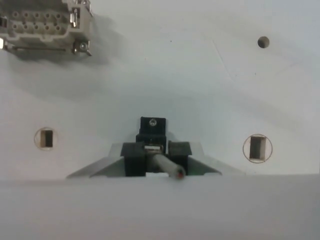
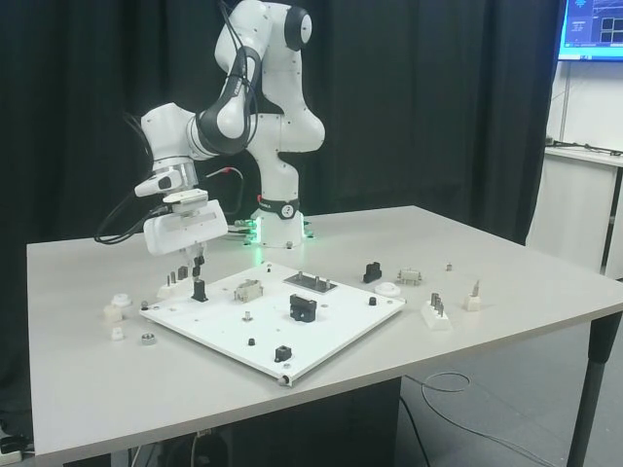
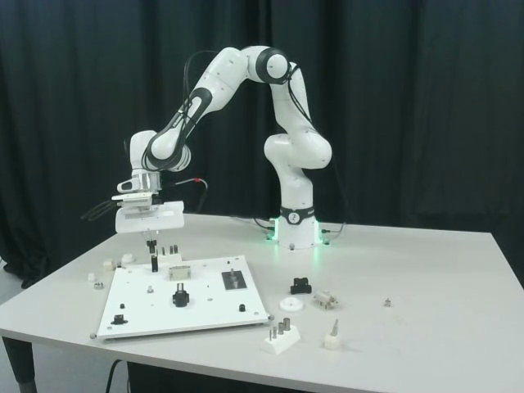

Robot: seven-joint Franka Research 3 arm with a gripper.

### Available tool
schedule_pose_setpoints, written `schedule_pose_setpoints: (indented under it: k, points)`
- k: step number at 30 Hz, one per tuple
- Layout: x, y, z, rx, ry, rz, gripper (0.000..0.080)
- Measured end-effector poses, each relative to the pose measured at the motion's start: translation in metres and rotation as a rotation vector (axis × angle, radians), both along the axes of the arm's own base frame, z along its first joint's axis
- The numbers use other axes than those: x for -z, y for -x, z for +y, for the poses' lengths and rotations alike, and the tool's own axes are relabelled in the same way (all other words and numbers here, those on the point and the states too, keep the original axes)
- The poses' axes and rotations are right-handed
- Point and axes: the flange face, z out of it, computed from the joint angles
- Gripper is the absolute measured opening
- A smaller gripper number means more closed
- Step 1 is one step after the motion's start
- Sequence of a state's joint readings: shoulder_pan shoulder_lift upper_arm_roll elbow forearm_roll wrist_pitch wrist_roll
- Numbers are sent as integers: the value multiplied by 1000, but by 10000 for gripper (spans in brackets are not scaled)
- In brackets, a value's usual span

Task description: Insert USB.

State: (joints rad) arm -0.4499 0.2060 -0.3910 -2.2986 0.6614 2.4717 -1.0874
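1. The white arm [image 3: 246,90] reaches out from its base at the far side of the grey table [image 3: 426,278] and bends down over the far left corner of the white board [image 3: 184,307].
2. Its gripper [image 1: 156,159] has its two black fingers [image 1: 134,159] drawn in close on a small USB plug [image 1: 152,150]; a short grey cable stub [image 1: 167,168] sticks out from between them toward the wrist camera.
3. In the wrist view, a black socket block [image 1: 153,125] with a screw on top sits just past the plug, at 12 o'clock from it. I cannot tell whether the plug touches it.
4. From the first room camera, the plug [image 2: 198,261] hangs just above a black upright block [image 2: 200,290] near the board's left edge.
5. On the board in the wrist view, a grey multi-pin connector [image 1: 45,25] lies at about 10 o'clock from the plug, well apart.
6. Two rectangular slots are cut in the board, one at 9 o'clock [image 1: 46,138] and one at 3 o'clock [image 1: 258,148], and a small round hole [image 1: 263,42] lies at about 1 o'clock.
7. Off the board, at its 3 o'clock in the second room view, small loose parts sit on the table, among them a black piece [image 3: 300,286] and a white disc [image 3: 291,304].
8. A green light [image 3: 274,229] glows at the arm's base.
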Motion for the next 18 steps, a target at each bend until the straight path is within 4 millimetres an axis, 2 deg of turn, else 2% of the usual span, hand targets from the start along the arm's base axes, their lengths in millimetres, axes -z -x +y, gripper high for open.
schedule_pose_setpoints:
  k: [18]
  points:
    - [0, -2, 2, 6, -10, -6, 94]
